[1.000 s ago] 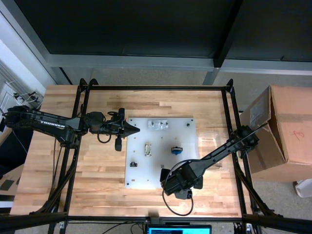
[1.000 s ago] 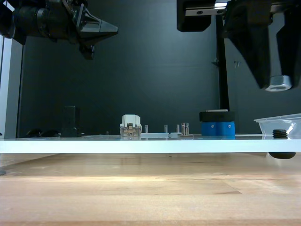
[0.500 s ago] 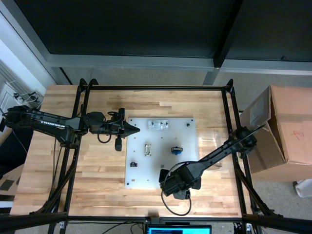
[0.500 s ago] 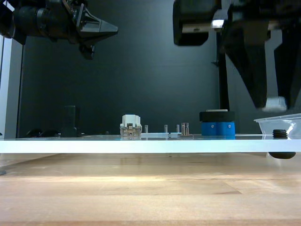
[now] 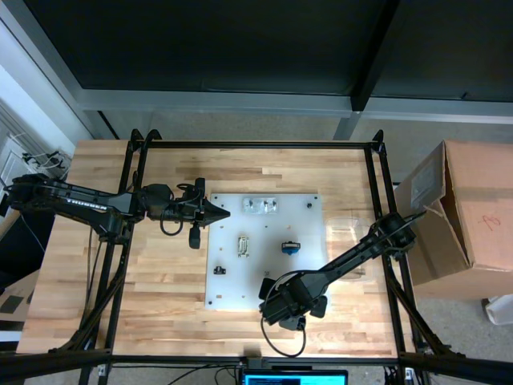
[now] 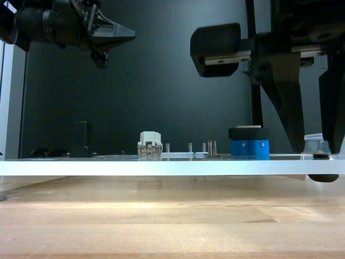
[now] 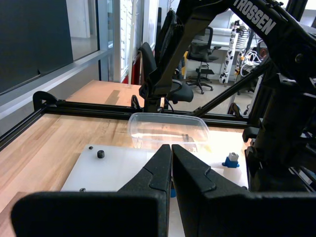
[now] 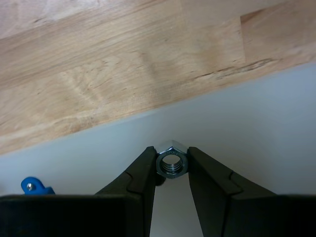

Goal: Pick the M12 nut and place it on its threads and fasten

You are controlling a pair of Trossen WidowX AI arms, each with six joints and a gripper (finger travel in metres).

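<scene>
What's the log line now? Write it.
right claw: shut on M12 nut over stud | on stud: cannot tell | left claw: shut, high over board's left edge | CHANGE: nut lowered

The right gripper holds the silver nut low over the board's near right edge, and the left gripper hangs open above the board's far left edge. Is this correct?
Not quite. The left gripper is shut, not open: the left wrist view shows its fingers pressed together. The rest stands: the right gripper holds the silver nut low over the board.

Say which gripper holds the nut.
The right gripper, low at the stud, grips the nut; the left gripper hangs shut, empty, at the board's left edge.
</scene>
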